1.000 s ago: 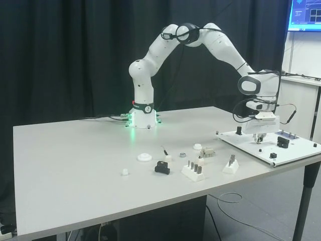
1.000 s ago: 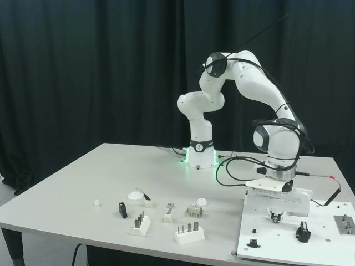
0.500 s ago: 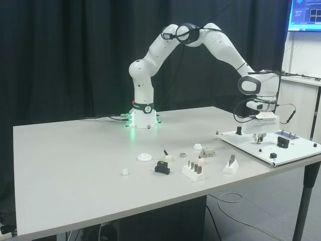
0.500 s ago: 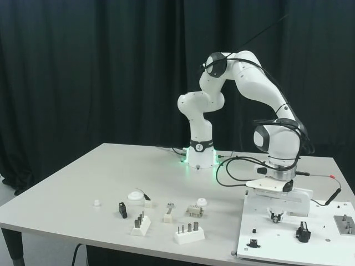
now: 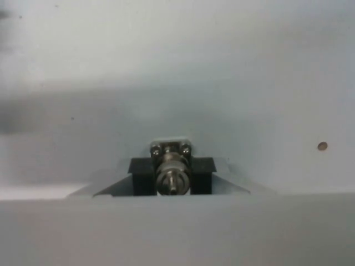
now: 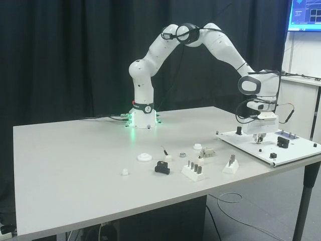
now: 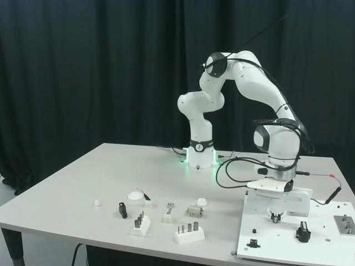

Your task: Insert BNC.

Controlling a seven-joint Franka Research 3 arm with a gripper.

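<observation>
The gripper hangs low over the white board, and I cannot tell whether it is spread or pinching anything. In the wrist view, a metal connector stands on a black mount fixed to the board, directly under the wrist. The white arm reaches from its base, ringed with green light, across the grey table to the board. Small parts, including 2 white blocks with pins, lie well apart from the board.
</observation>
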